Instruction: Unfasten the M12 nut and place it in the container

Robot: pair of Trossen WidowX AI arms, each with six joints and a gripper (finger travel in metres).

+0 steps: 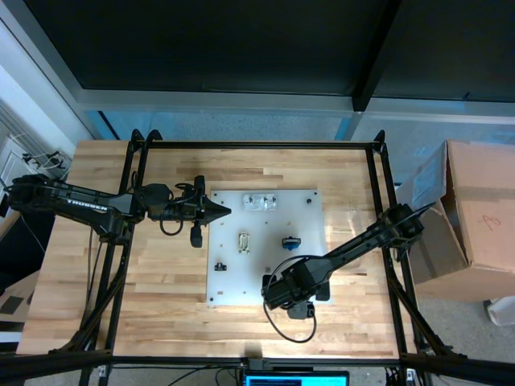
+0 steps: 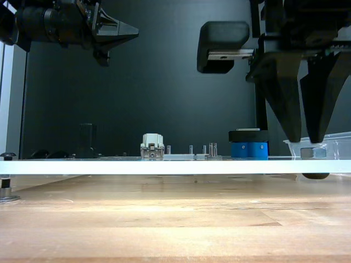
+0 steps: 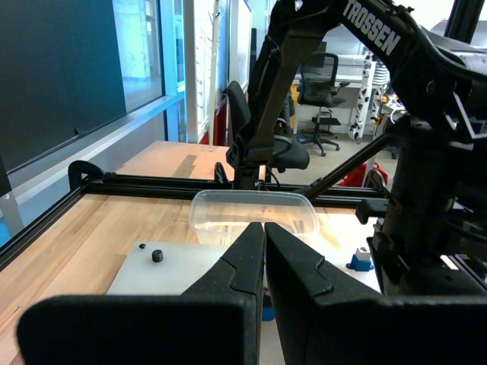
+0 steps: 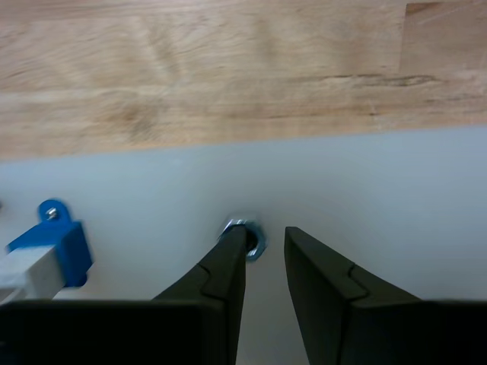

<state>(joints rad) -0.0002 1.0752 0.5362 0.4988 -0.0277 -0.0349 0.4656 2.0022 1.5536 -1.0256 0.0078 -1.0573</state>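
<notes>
The right end effector points straight down over the near right part of the board. Its fingers are parted and grasp nothing. The nut lies low on the board right at one fingertip, which hides part of it; only its rim shows in the gap. From table height the fingertips hang just above the nut without touching it. I cannot tell whether it is on its stud. It sits close to the board's edge, with bare wooden surface beyond that edge.

The tray stands at the board's far side, well apart from the nut. A blue part stands near the right end effector, between it and the board's middle.

The left end effector hangs high over the board's far left edge and points inward toward the tray. Its fingers are pressed together on nothing. There is a wide gap of air under it, and it is well apart from the right arm. A black frame runs round the surface's edges.
</notes>
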